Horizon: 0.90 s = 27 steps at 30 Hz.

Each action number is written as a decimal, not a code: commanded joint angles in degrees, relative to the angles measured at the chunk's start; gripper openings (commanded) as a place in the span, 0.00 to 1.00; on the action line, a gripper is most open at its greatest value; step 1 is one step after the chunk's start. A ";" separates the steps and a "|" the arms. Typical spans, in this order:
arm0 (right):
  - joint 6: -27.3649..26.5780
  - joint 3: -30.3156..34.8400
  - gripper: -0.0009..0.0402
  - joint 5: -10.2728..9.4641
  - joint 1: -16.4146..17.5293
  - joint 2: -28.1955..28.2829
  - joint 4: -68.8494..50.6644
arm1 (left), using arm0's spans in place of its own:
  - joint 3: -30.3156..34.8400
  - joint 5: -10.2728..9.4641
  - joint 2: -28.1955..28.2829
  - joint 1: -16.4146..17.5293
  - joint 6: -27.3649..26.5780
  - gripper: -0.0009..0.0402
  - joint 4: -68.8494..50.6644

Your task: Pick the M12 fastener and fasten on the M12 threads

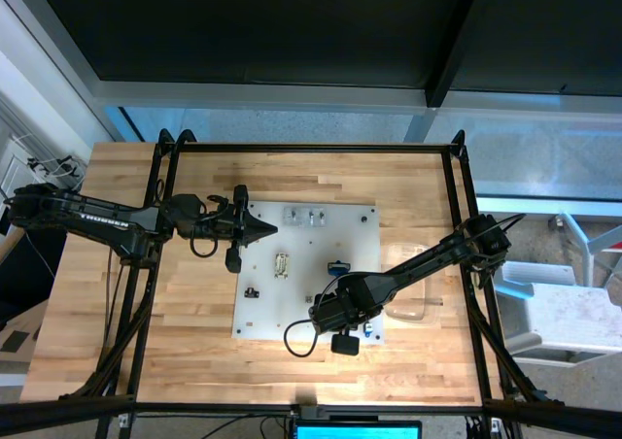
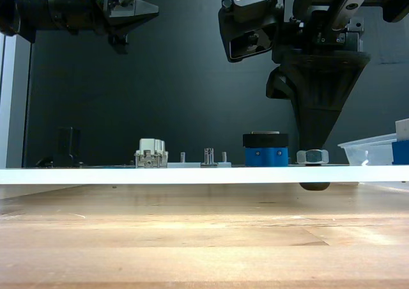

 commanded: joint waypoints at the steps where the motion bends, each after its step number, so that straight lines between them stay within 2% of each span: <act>1: -0.02 -0.55 0.02 -0.02 0.04 0.07 0.63 | 0.02 0.00 0.00 0.02 0.00 0.02 0.02; 5: -0.07 -0.74 0.02 -0.15 0.15 0.07 1.33 | 0.02 0.00 0.00 0.02 0.00 0.02 0.02; 9: -0.15 -0.76 0.02 -1.31 0.17 0.07 1.75 | 0.02 0.00 0.00 0.00 0.00 0.02 0.02; 10: -0.33 -0.79 0.02 -2.84 0.20 0.07 1.73 | 0.02 0.00 0.00 0.00 0.00 0.02 0.02; 11: -1.03 -0.79 0.02 -5.57 0.22 0.07 1.73 | 0.02 0.00 0.00 0.02 0.00 0.02 0.02; 14: -3.98 -0.79 0.02 -15.06 0.26 0.02 1.53 | 0.02 0.00 0.00 0.00 0.00 0.02 0.02; 15: -4.48 -0.79 0.02 -16.70 0.26 0.02 1.38 | 0.02 0.00 0.00 0.02 0.00 0.02 0.02; 16: -4.63 -0.79 0.02 -17.35 0.31 -0.04 1.18 | 0.02 0.00 0.00 0.00 0.00 0.02 0.02; 24: -4.55 -0.11 0.02 -16.33 0.33 -0.31 0.85 | 0.02 0.00 0.00 0.00 0.00 0.02 0.02; 27: -4.63 1.14 0.02 -11.78 0.31 -0.85 -0.52 | 0.02 0.00 0.00 0.00 0.00 0.02 0.02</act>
